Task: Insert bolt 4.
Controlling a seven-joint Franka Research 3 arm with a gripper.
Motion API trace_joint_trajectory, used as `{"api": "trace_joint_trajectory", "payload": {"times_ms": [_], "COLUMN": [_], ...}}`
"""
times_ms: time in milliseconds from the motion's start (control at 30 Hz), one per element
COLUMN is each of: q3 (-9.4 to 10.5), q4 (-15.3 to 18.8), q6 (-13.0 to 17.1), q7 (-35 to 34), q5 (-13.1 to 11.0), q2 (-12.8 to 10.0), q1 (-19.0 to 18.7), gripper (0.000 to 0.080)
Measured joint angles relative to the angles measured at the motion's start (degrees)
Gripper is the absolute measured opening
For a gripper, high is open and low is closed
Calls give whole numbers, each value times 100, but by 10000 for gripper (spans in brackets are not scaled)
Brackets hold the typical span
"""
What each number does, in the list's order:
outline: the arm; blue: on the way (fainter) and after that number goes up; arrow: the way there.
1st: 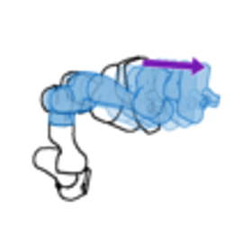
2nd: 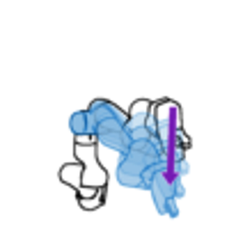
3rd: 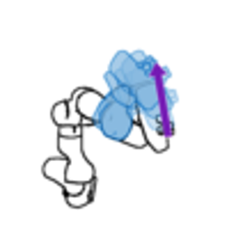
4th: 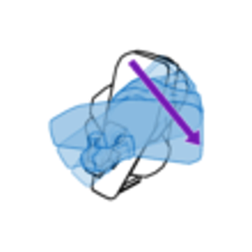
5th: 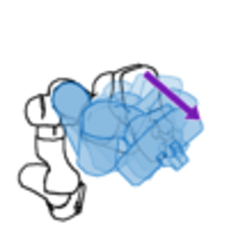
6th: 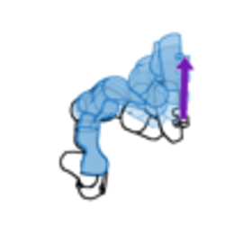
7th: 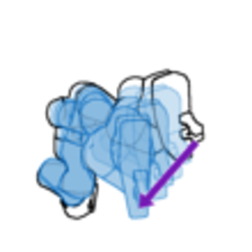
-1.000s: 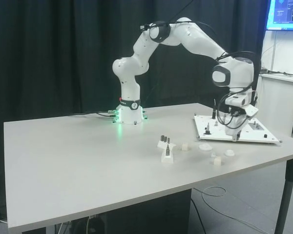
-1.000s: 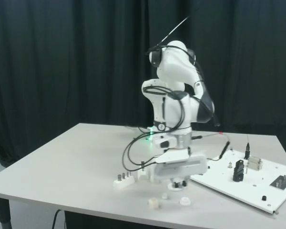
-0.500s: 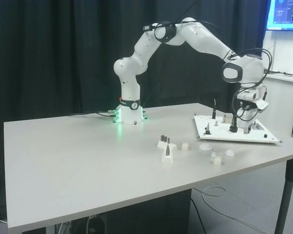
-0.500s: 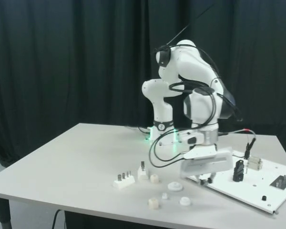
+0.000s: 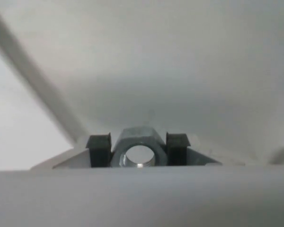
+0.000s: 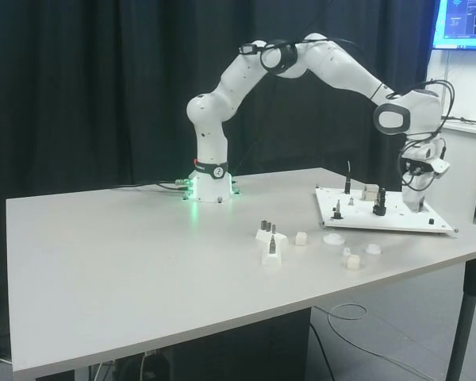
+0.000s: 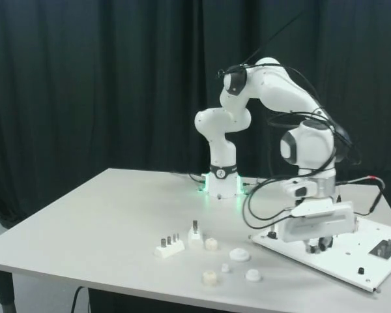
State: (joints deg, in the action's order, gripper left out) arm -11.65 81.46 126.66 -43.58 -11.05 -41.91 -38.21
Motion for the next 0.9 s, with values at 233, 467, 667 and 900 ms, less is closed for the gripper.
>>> {"api": "trace_joint_trajectory", "payload": {"times_ms": [233, 467, 667, 900], "q3": [0, 0, 0, 0], "q4": [-344, -586, -735, -879], "q6": [0, -3, -5, -5], "q7": [-327, -538, -607, -607], "q5": [0, 0, 0, 0], "q2": [-254, -434, -538, -670], "q1": [-265, -461, -574, -672], "gripper": [245, 245, 245, 245]}}
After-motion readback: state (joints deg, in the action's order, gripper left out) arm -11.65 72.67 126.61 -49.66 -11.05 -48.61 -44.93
